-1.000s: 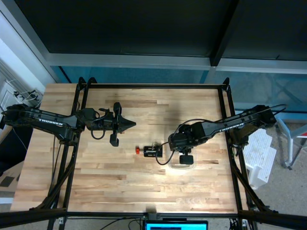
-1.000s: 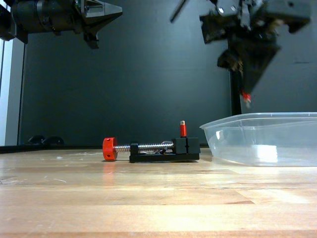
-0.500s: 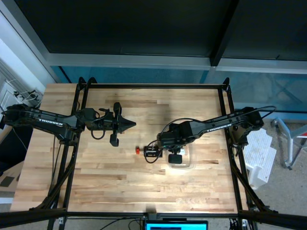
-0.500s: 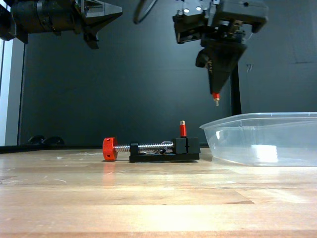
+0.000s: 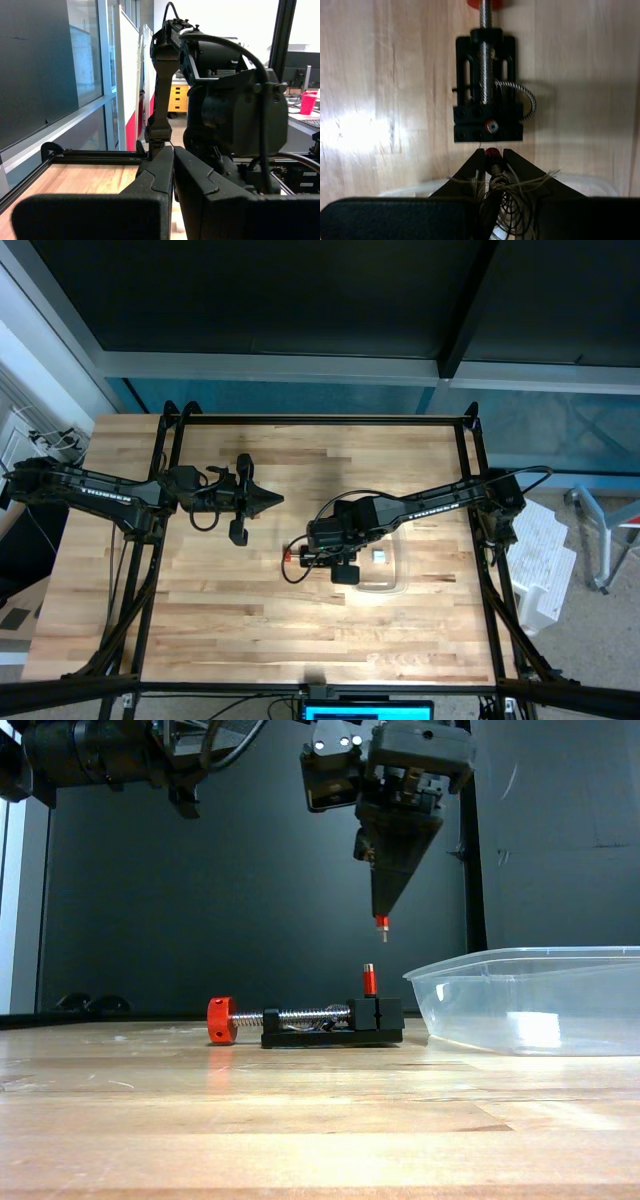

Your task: Pick the rca connector and install on the hub

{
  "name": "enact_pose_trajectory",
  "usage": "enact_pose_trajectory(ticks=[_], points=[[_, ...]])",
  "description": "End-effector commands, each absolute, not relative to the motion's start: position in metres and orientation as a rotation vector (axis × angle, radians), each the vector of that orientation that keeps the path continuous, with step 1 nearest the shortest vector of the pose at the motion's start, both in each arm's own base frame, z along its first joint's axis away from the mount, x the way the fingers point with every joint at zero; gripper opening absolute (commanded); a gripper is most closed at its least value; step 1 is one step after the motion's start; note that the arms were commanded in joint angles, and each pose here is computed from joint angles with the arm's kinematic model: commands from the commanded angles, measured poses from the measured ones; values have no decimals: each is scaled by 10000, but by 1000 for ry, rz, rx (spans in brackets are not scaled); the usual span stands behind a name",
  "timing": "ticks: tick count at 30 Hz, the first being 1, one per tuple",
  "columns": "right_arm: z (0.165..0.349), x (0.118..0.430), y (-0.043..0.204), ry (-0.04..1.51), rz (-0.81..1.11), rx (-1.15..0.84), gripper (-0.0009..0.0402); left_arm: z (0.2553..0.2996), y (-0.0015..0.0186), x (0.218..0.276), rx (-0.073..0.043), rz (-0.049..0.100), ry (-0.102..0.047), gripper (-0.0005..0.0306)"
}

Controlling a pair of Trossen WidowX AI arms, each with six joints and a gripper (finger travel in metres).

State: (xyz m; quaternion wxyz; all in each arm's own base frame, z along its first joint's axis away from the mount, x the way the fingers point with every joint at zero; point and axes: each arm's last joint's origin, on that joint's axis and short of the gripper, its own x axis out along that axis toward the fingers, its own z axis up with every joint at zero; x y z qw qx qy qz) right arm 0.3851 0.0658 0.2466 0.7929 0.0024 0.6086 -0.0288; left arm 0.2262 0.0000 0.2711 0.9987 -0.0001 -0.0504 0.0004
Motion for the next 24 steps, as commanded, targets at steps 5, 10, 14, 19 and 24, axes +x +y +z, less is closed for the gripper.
enact_pose_trajectory(ticks=[5, 10, 14, 19, 24], points=[[2407, 3897, 660, 1301, -63, -3, 0, 2712, 0, 2263, 0, 1, -101, 0], [2393, 3913, 640, 1295, -81, -13, 0, 2711, 0, 2264, 0, 1, -101, 0], [2393, 3922, 640, 1286, -80, -12, 0, 2708, 0, 2267, 0, 1, -99, 0], [2357, 3923, 640, 1281, -79, -11, 0, 2707, 1, 2267, 0, 1, -99, 0], [2341, 3919, 639, 1284, -80, -12, 0, 2708, 0, 2267, 0, 1, -99, 0]])
